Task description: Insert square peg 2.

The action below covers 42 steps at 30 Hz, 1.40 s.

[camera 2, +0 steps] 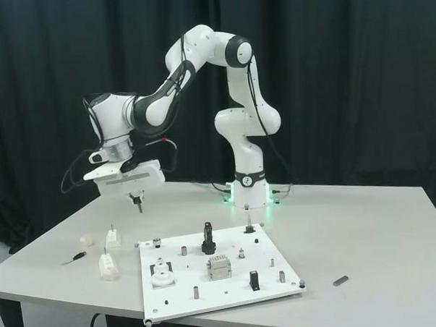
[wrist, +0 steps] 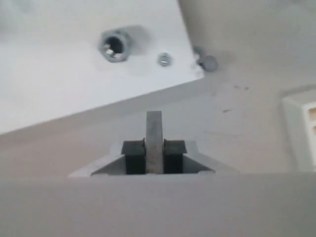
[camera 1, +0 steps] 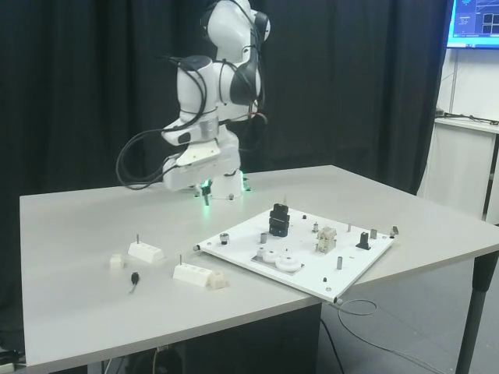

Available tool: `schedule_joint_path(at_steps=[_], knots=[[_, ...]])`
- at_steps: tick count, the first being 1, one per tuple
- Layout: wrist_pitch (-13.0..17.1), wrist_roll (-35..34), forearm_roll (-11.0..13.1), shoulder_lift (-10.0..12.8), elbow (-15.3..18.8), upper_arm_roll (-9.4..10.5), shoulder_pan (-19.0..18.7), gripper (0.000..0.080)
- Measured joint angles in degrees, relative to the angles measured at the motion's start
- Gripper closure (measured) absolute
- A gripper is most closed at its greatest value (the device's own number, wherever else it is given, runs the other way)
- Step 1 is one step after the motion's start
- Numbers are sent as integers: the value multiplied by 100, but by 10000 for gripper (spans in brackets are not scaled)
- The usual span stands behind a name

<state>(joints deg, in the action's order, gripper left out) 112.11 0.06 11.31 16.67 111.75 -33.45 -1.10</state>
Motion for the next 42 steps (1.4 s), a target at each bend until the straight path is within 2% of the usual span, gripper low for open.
schedule_joint_path(at_steps=[9, 20, 24, 32, 42], knots=[[-452, -1215, -1, -302, 49, 0, -361, 728], [-668, -2792, -1, -728, 402, 13, -965, 728], [-680, -3451, -7, -915, 614, 30, -1215, 728], [-643, -4337, -84, -1280, 1021, 125, -1655, 728], [-314, -5817, -292, -1625, 1464, 354, -2023, 728]])
